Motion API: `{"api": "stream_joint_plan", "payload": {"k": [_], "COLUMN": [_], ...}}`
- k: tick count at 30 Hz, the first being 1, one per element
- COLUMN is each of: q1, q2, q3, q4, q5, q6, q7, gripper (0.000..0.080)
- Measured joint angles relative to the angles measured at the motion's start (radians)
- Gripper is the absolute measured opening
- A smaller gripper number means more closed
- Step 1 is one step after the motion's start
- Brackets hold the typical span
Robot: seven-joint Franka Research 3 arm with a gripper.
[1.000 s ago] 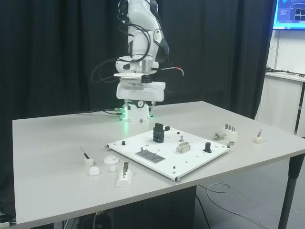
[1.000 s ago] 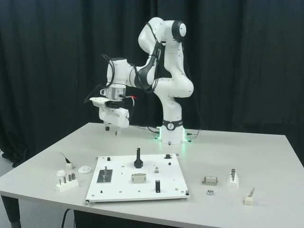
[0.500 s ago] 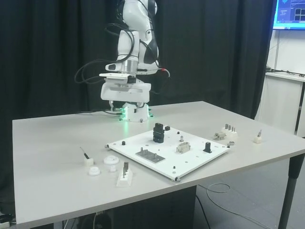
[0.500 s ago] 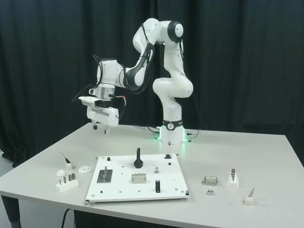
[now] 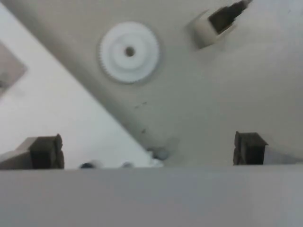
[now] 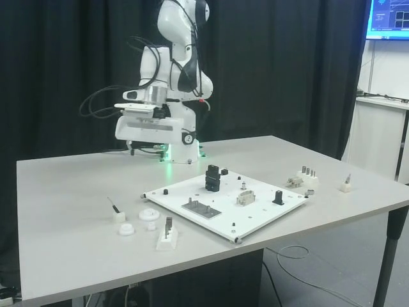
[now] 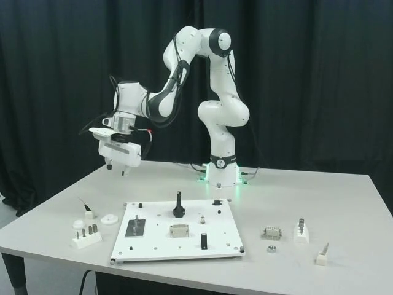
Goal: Pick USB.
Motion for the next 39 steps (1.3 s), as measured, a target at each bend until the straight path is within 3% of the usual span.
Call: {"api": "stream_joint_plan", "payload": {"k": [8,24,39], "q1": [-0.042,-0.080,-0.091], "q2": [0.071,0.214,0.335], "q3": [-0.015,-0.013,-0.013], "q4": [0.039,0.144,0.256], "q5": [0.048,0.262,0.416], "q6": [0.034,0.050,0.061], "q7": [-0.167,-0.429,-0.534], "gripper": [0.0800,0.0800,0.0800]}}
